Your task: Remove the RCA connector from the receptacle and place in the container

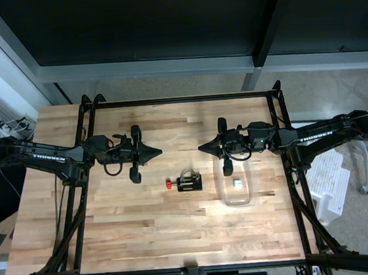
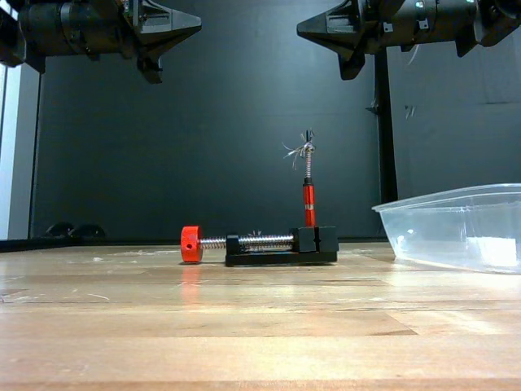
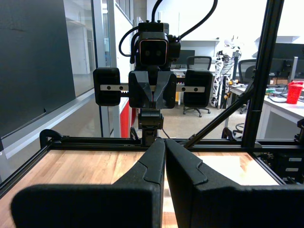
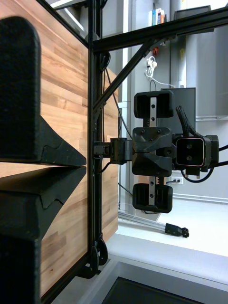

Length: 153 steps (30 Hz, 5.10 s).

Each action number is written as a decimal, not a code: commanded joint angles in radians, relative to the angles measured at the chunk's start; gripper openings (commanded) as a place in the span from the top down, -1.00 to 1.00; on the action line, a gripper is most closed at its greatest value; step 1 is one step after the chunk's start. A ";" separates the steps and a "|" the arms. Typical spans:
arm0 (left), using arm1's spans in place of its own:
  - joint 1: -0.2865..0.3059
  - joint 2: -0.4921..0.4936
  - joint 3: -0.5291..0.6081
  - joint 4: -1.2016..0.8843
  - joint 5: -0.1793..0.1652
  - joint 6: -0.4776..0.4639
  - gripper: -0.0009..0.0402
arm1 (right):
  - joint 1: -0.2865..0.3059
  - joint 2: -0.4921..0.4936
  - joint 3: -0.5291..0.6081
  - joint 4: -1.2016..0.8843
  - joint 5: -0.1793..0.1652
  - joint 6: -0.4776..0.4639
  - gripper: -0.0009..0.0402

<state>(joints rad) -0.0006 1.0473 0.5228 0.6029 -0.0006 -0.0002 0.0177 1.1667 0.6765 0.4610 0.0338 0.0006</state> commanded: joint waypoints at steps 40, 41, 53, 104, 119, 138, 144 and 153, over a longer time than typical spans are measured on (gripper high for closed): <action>0.001 0.000 0.000 0.000 0.000 0.000 0.96 | 0.123 0.310 0.497 -1.134 0.058 0.144 0.63; 0.001 0.000 0.000 0.000 0.000 0.000 0.96 | 0.124 0.324 0.505 -1.139 0.063 0.147 0.56; 0.000 0.000 0.000 0.000 0.000 0.000 0.96 | 0.146 0.474 0.605 -1.165 0.098 0.148 0.00; 0.001 0.000 0.000 0.000 0.000 0.000 0.96 | 0.161 0.675 0.653 -1.130 0.123 0.149 0.53; 0.000 0.000 0.000 0.000 0.000 0.000 0.96 | 0.161 0.675 0.653 -1.129 0.123 0.151 0.85; 0.000 0.000 0.000 0.000 0.000 0.000 0.96 | 0.161 0.656 0.654 -1.132 0.123 0.150 0.96; 0.001 0.000 0.000 0.000 0.000 0.000 0.96 | 0.161 0.626 0.654 -1.135 0.123 0.151 0.96; 0.000 0.000 0.000 0.000 0.000 0.000 0.96 | 0.161 0.562 0.654 -1.153 0.123 0.151 0.96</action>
<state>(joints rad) -0.0002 1.0470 0.5224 0.6029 -0.0006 -0.0006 0.1787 1.7397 1.3296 -0.6899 0.1577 0.1513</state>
